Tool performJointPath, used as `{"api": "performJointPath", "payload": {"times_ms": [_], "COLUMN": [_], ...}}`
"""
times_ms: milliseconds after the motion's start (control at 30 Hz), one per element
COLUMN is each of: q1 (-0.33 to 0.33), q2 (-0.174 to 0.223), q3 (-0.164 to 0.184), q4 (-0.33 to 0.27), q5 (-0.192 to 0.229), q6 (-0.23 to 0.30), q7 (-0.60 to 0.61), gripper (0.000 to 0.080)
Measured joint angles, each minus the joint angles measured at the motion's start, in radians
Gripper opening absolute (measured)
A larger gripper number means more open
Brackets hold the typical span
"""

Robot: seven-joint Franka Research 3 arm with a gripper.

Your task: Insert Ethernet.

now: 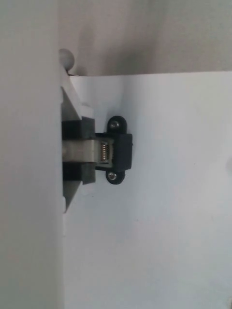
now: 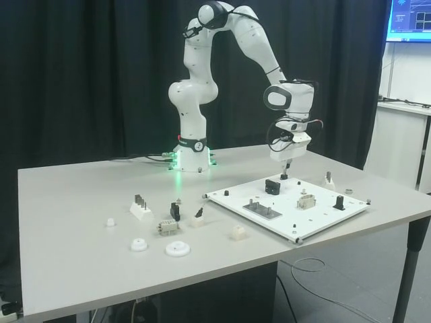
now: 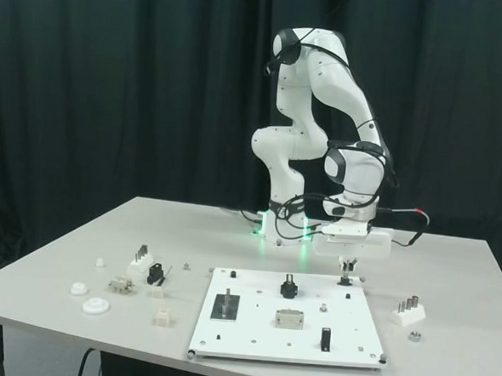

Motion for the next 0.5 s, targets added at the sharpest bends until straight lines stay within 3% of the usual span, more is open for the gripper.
{"api": "performJointPath", "payload": {"times_ms": [500], "q1": [-0.002], "q2": [0.0], "q3": [0.0], "q4": [0.0], "q5": [0.006], "q6": [-0.002], "q7": [-0.034], "gripper": [0.0091]}}
